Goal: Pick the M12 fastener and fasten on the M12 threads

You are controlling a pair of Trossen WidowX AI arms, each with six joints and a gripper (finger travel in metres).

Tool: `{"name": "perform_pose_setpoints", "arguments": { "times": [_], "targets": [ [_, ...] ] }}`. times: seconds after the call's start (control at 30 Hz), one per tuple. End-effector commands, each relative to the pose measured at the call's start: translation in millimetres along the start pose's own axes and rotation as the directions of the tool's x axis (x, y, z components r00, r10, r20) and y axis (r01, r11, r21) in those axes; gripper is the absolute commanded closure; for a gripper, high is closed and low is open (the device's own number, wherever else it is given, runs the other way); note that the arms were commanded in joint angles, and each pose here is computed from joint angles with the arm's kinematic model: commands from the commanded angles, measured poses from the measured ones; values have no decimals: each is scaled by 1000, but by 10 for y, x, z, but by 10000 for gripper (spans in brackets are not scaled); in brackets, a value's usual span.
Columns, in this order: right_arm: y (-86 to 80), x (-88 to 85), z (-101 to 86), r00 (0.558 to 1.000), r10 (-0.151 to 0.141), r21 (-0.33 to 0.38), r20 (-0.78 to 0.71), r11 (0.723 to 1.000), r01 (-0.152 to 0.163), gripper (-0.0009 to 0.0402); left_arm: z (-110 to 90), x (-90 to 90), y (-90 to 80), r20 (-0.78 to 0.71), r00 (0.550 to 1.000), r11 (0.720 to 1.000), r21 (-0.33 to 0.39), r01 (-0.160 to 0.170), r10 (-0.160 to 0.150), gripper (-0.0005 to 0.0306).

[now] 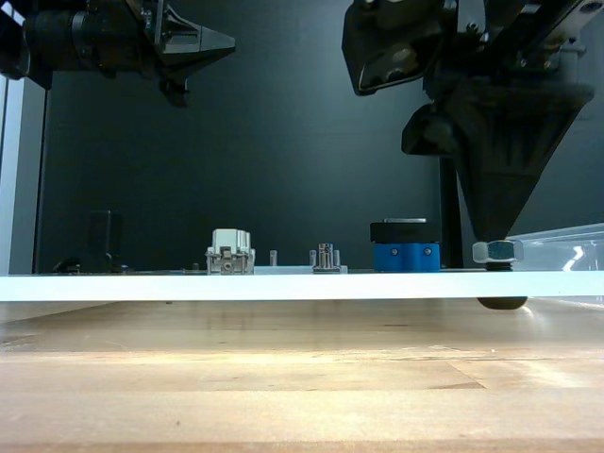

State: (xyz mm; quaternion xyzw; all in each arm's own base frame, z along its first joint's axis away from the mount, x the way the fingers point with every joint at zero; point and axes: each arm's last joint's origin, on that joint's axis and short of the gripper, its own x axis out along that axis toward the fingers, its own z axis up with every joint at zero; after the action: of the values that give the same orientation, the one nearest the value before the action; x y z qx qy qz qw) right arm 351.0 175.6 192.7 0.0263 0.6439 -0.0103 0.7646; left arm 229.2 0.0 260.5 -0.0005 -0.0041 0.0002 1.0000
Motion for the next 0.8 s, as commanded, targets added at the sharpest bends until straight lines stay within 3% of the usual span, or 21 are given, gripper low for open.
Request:
{"name": "perform_pose_setpoints", "arguments": {
  "times": [0.03,0.2,0.23,0.27,0.33,0.37,0.4,0.6,0.7,0.8],
  "targets": [
    [1,21,-8,1000,2,1,-3,1000,-2,393,0,0,1,0,1000,1000,0,0,0,300],
    [2,38,-10,1000,8,1,1,1000,-8,393,0,0,0,0,1000,1000,0,0,0,300],
    [6,39,-13,1000,21,0,-8,1000,-21,393,0,0,1,0,1000,1000,0,0,0,300],
    [19,39,-20,997,66,-5,-33,998,-66,393,0,0,0,0,1000,1000,0,0,0,300],
    [60,27,-41,972,207,-50,-109,976,-213,393,0,0,1,0,1000,1000,0,0,0,300],
    [76,19,-51,955,263,-70,-140,959,-275,393,0,0,0,0,1000,1000,0,0,0,300],
    [82,12,-58,945,288,-74,-157,950,-303,393,0,0,0,0,1000,1000,0,0,0,300],
    [71,15,-55,957,255,-59,-141,962,-265,393,0,0,0,0,1000,1000,0,0,0,300],
    [61,18,-49,968,220,-60,-121,972,-229,393,0,0,0,0,1000,1000,0,0,0,300],
    [40,1,-39,983,162,-42,-82,985,-166,393,0,0,0,0,1000,1000,0,0,0,300]
  ]
}}
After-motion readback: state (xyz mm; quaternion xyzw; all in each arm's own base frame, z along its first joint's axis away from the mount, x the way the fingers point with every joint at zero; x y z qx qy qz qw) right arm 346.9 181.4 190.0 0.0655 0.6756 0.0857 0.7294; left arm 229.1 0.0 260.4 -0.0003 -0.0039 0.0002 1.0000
